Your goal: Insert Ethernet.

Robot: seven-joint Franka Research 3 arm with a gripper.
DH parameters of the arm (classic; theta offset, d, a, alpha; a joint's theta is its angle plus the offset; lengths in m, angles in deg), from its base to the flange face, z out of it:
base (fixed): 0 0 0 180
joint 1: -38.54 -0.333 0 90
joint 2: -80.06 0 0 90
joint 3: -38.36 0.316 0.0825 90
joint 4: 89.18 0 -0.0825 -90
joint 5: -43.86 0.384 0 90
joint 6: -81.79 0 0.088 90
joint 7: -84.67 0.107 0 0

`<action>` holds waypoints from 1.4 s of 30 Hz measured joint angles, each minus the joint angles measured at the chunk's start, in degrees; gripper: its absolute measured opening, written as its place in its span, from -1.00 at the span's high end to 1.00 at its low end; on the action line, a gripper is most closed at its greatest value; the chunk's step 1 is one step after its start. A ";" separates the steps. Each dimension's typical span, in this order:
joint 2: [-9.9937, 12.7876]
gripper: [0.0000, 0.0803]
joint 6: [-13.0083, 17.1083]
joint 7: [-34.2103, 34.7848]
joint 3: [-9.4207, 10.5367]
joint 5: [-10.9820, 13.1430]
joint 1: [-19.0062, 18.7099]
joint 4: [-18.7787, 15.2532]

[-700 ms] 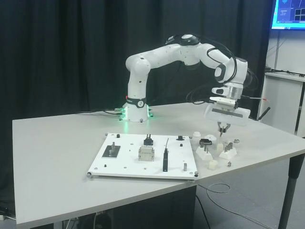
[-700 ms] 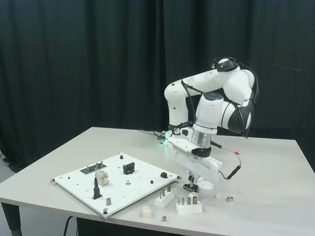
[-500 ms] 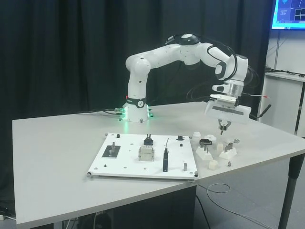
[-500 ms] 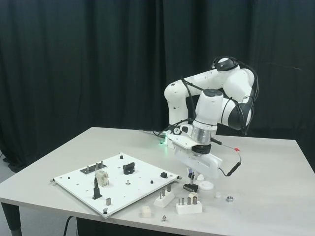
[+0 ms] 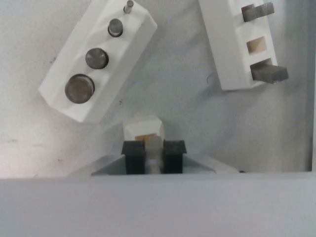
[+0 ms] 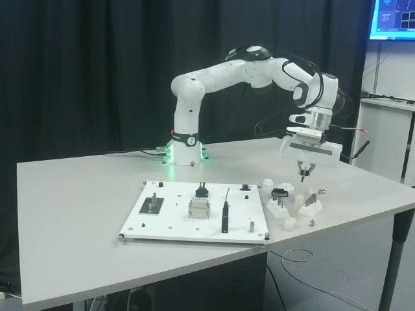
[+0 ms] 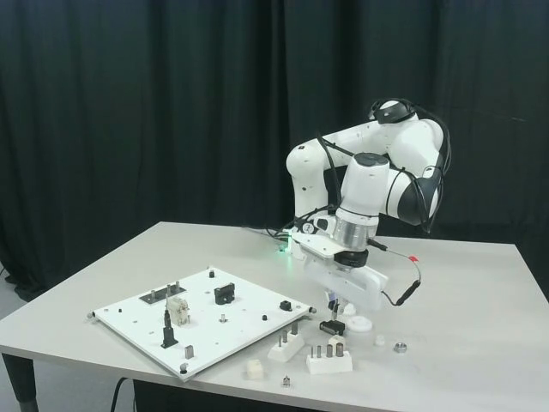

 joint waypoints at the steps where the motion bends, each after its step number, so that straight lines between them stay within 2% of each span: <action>1: 0.00 0.82 0.00 0.00 0.01 0.00 0.04 0.03; 25: 0.12 0.82 0.00 0.09 0.45 -0.25 0.92 0.81; 29: 0.13 0.82 -0.04 0.88 0.45 -1.38 1.09 0.73; 42: 0.13 0.82 -1.15 7.18 0.32 -7.27 1.53 -0.85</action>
